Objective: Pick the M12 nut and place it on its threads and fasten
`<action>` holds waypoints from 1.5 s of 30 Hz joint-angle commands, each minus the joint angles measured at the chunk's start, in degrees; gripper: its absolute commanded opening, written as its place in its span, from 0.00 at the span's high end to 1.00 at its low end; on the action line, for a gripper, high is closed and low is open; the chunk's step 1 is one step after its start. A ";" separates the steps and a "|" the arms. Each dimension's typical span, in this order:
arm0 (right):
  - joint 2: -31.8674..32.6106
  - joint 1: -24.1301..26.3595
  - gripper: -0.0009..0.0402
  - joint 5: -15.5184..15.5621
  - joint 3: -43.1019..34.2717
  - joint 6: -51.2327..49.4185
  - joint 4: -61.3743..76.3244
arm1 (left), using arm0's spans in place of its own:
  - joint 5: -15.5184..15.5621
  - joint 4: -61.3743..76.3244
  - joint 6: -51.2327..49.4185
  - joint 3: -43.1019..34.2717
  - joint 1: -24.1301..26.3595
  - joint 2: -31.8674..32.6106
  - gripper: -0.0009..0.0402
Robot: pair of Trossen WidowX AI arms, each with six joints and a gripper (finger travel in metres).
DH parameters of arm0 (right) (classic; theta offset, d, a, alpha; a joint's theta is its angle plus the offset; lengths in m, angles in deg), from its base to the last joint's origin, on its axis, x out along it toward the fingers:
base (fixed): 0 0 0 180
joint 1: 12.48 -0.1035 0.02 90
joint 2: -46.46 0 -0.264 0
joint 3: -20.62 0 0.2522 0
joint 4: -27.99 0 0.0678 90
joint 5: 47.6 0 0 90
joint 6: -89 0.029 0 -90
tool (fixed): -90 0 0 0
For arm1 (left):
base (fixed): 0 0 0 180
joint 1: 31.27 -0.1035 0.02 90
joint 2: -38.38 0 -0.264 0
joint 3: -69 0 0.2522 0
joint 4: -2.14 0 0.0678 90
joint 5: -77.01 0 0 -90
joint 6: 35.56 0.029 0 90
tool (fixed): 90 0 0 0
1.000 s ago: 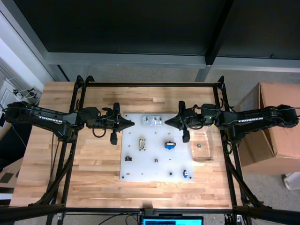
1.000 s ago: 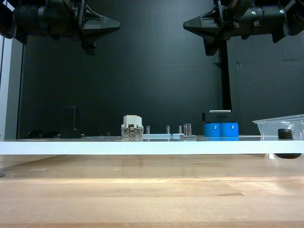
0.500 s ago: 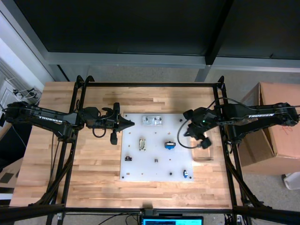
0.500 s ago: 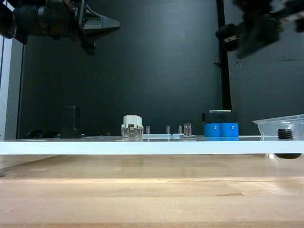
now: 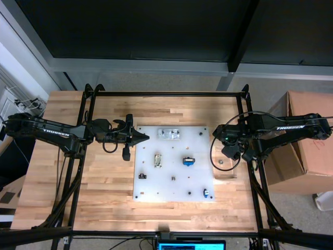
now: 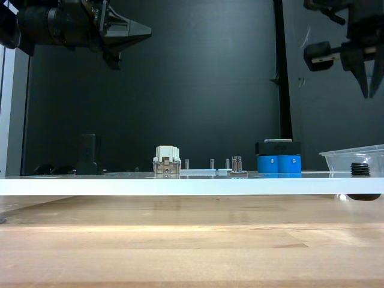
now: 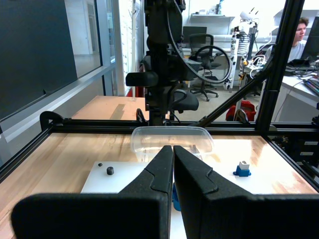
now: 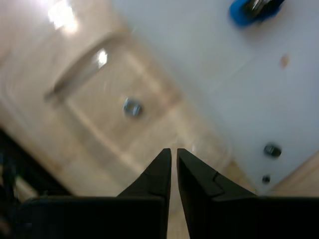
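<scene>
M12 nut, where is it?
High view: the nut lies free in the clear tray right of the board, below the right gripper; left gripper hovers by the board's left edge.

Left hand [image 5: 147,137], right hand [image 8: 174,150] — two, one nut [image 8: 132,107], one tray [image 7: 149,139], one stud [image 6: 360,170]

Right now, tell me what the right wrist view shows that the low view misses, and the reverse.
Right wrist only: the silver nut lying free in the clear tray. Low only: the left gripper, shut, high over the board's left edge. Both: the right gripper, shut, pointing down above the tray, and the bare black stud.
</scene>
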 commanded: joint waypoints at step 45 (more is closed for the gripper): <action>15.37 -10.67 0.59 -1.31 16.55 -0.20 -20.72 | -0.02 0.00 0.02 0.00 0.00 0.02 0.98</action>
